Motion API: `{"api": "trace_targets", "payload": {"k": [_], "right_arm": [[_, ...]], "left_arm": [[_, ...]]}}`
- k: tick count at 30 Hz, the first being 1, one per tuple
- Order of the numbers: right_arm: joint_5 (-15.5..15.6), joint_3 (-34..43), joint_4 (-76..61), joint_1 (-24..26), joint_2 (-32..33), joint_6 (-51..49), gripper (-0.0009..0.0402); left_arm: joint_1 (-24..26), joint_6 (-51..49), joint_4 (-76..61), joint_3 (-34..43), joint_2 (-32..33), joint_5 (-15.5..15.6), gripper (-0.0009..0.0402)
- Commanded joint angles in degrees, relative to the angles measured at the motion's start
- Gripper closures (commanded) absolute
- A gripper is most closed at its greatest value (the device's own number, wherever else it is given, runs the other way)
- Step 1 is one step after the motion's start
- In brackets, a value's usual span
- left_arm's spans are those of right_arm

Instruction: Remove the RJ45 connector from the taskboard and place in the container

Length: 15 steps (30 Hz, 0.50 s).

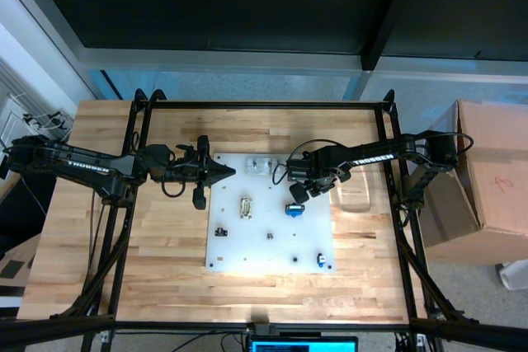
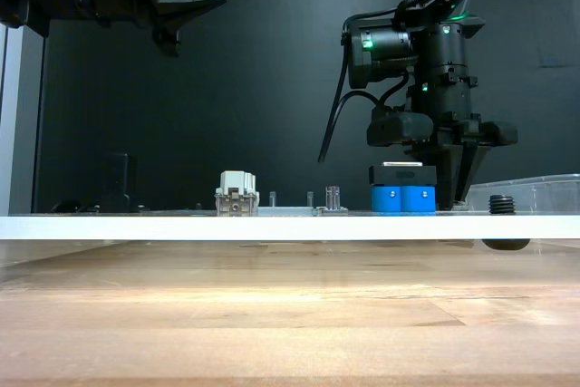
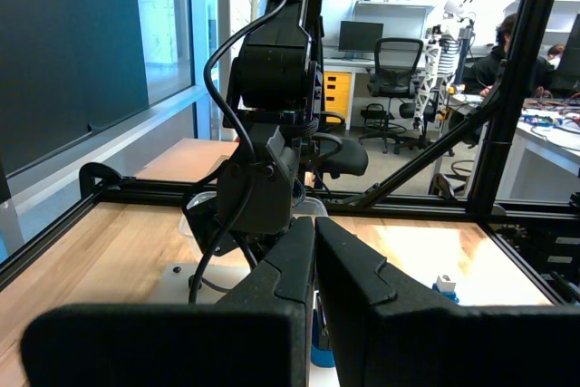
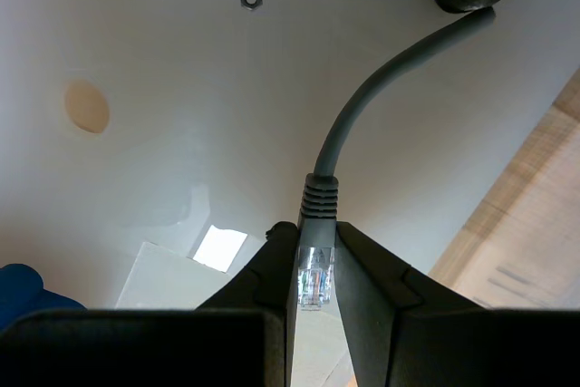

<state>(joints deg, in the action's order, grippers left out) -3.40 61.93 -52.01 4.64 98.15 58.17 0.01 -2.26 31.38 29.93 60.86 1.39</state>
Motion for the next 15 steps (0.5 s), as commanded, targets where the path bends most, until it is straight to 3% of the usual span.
{"api": "trace_targets", "payload": {"k": [1, 15], "right_arm": [[0.09, 0.04, 0.42, -0.02, -0.61, -0.11, 0.0387], [-0.02, 1.31, -2.86, -0.24, -8.20, -0.15, 0.0393]], "left_arm": [[-0.02, 0.00, 0.02, 0.02, 0.00, -0.02, 0.0393], [0.00, 0.02, 0.02, 0.02, 0.00, -0.02, 0.0393]]}}
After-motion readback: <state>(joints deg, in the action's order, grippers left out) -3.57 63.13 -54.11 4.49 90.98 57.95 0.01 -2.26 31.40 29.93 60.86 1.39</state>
